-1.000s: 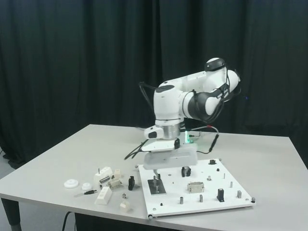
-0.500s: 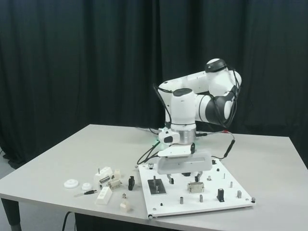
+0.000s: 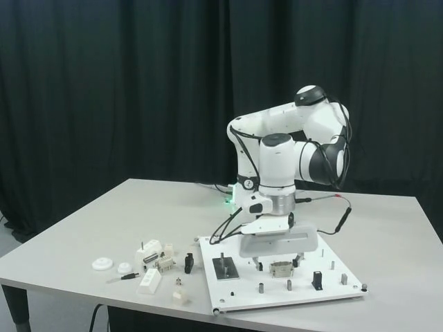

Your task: Remove square peg 3.

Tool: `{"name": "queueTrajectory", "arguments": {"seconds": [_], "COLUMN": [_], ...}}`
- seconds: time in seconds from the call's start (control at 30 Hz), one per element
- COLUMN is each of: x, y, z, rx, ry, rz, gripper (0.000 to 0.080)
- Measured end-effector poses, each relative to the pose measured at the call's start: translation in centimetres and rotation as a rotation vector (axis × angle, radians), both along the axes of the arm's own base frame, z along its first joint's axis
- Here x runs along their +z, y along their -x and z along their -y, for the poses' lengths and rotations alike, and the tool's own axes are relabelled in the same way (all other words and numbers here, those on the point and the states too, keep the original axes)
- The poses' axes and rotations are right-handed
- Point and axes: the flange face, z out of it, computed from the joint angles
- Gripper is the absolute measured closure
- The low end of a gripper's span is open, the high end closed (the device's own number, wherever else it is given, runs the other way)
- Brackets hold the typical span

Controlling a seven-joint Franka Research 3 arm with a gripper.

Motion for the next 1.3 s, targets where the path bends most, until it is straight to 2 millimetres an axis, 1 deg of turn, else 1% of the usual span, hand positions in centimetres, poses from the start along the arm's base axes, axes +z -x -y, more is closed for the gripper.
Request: {"name": "queueTrajectory", "arguments": {"seconds": [0.5, 0.9, 1.3], "x": [-1.1, -2.0, -2.7], "y": [-0.1, -0.2, -0.2], "z": [-1.8, -2.2, -2.8], "rx": [-0.032, -0.058, -0.044], "ry": [0.003, 0.013, 0.013], "rz": [-0.010, -0.006, -0.009], "gripper": [0.0003, 0.0003, 0.0003]}}
